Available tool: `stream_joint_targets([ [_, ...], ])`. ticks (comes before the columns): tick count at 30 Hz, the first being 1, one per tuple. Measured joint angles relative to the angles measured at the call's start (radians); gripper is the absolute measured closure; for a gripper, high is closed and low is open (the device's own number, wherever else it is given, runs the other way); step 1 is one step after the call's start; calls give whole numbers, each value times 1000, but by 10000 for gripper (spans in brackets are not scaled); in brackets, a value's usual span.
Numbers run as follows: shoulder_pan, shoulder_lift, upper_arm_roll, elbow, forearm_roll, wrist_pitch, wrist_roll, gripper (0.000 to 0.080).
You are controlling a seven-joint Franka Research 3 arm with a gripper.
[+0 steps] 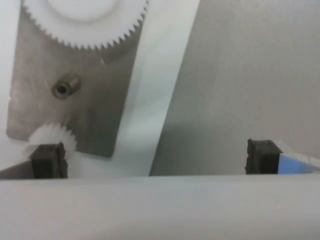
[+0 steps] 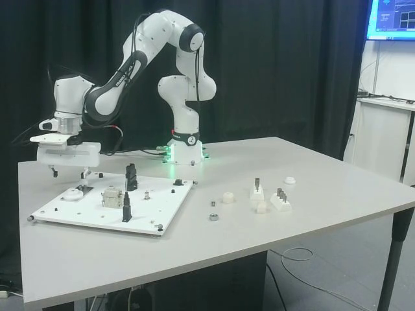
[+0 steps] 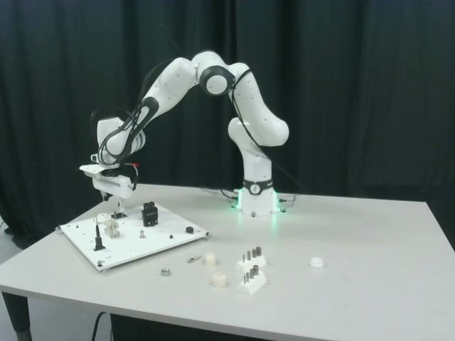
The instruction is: Insert small gear.
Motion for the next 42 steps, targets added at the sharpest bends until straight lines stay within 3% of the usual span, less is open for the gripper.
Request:
stream_joint_targets([
  [42,-6,30,12,2,9,-2,-25,3],
])
